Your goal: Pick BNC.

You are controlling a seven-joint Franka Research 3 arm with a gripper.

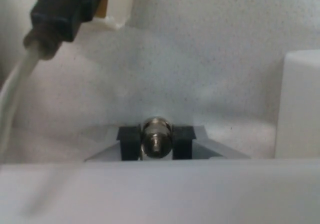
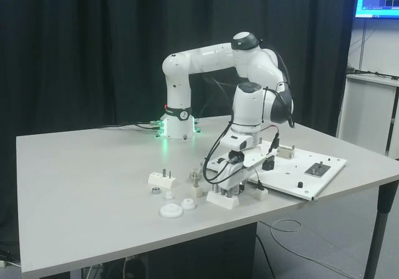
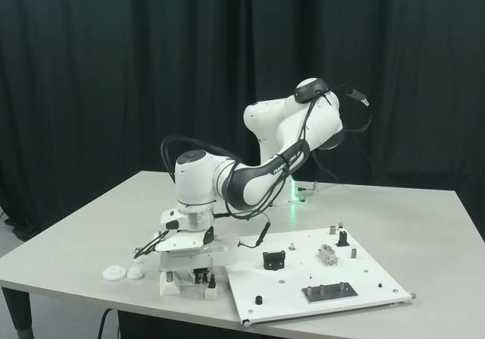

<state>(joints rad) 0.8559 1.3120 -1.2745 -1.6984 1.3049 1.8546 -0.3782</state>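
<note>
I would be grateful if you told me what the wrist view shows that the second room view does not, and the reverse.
Only the wrist view shows the metal cylindrical BNC connector seated between the two black fingers, with a black plug on a white cable nearby. Only the second room view shows the whole white arm, the flat white board carrying small fixtures, two round white gears and the black curtain. Both show the grey table and the gripper lowered close to it.
</note>
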